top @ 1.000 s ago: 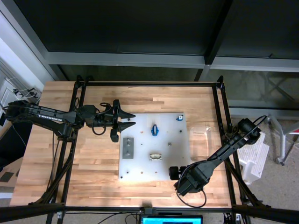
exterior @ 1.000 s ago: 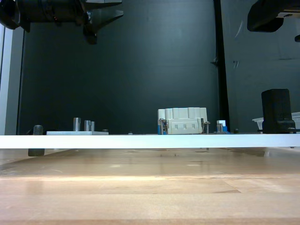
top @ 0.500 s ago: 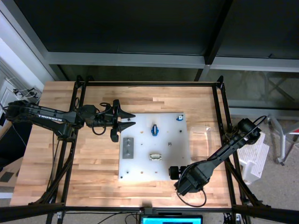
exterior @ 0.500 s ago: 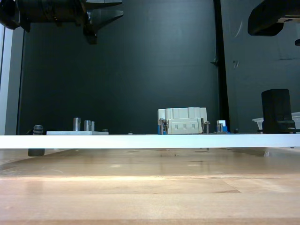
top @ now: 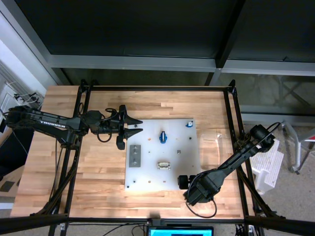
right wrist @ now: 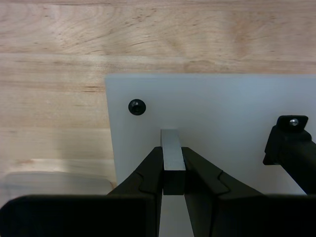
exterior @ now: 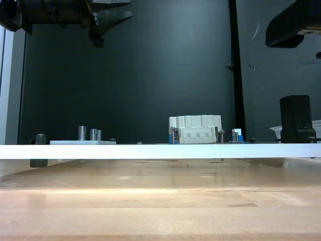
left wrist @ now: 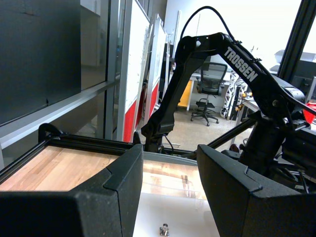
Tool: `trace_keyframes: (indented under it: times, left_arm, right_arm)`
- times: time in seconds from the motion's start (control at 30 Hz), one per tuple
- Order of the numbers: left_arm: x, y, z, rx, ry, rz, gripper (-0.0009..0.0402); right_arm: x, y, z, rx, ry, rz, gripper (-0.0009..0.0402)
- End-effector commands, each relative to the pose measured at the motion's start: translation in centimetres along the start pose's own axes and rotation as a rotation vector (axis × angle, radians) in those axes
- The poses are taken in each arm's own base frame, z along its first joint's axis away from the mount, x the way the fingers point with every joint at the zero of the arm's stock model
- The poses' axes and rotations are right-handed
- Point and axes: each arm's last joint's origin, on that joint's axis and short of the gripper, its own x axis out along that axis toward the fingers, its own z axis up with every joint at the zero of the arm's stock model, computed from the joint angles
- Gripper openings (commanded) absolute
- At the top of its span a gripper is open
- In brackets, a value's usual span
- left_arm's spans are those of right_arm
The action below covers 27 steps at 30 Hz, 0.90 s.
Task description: Pick the 16mm bar and install on taskboard
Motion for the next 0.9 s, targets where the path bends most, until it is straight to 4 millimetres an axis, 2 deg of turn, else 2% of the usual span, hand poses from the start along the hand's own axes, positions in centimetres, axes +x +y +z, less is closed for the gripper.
trace_keyframes:
  times: [0.03, 0.4, 0.6, 0.9]
  left_arm:
    - [0.0, 0.0, 0.0, 0.000, 0.000, 0.000, 0.0147]
    - [0.0, 0.0, 0.0, 0.000, 0.000, 0.000, 0.0147]
    - [0.0, 0.0, 0.0, 0.000, 0.000, 0.000, 0.0147]
    - [0.0, 0.0, 0.0, 0.000, 0.000, 0.000, 0.0147]
  right_arm:
    - [0.0, -0.1, 0.1, 0.005, -0.005, -0.007, 0.0049]
    - [-0.2, -0.1, 0.1, 0.062, -0.009, -0.012, 0.0132]
    - [-1.2, 0.1, -0.3, 0.089, -0.024, -0.028, 0.0172]
    - [-3.8, 1.0, -1.6, 0.096, -0.048, -0.052, 0.0169]
